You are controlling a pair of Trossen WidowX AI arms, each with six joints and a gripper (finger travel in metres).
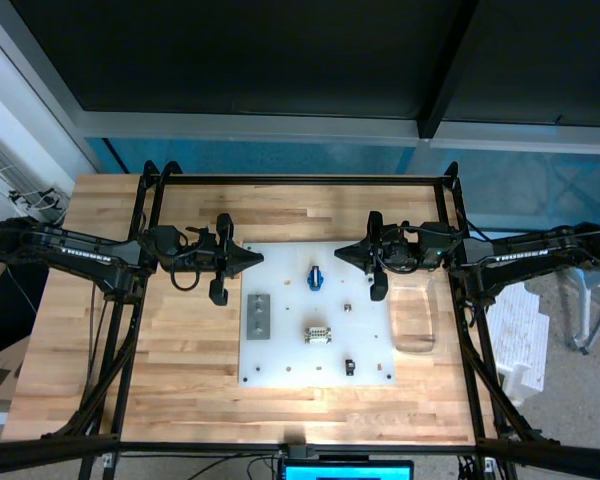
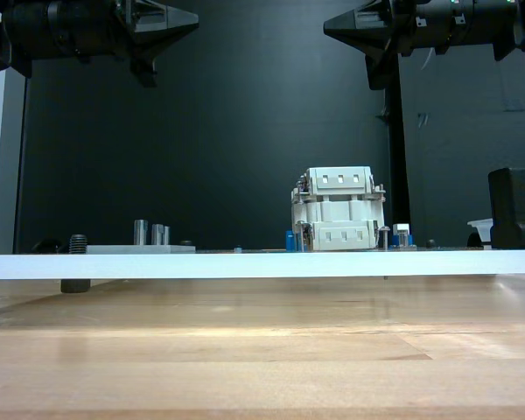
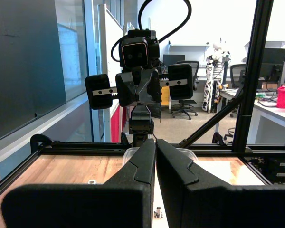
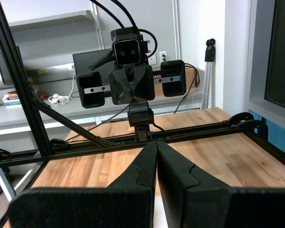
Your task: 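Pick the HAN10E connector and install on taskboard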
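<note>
While the two arms reach inward from either side, the left gripper (image 1: 260,261) hangs above the far left corner of the taskboard (image 1: 280,365). Its fingers (image 3: 142,164) are pressed together along a thin seam, with nothing between them. The right gripper (image 1: 339,253) hangs above the board's far edge, likewise closed tight and empty, and its fingers (image 4: 145,166) touch along their length. In the low view both grippers sit high above the board.

There is one HAN10E connector (image 1: 319,334). It stands upright on the taskboard near its middle, well apart from both grippers. The board also carries one blue part (image 1: 315,278), one grey rectangle (image 1: 257,317) to the connector's left, and one small black part (image 1: 349,367) toward the near right. One clear container (image 1: 412,348) lies on the wooden table (image 1: 130,350) just beside the board's right edge.
</note>
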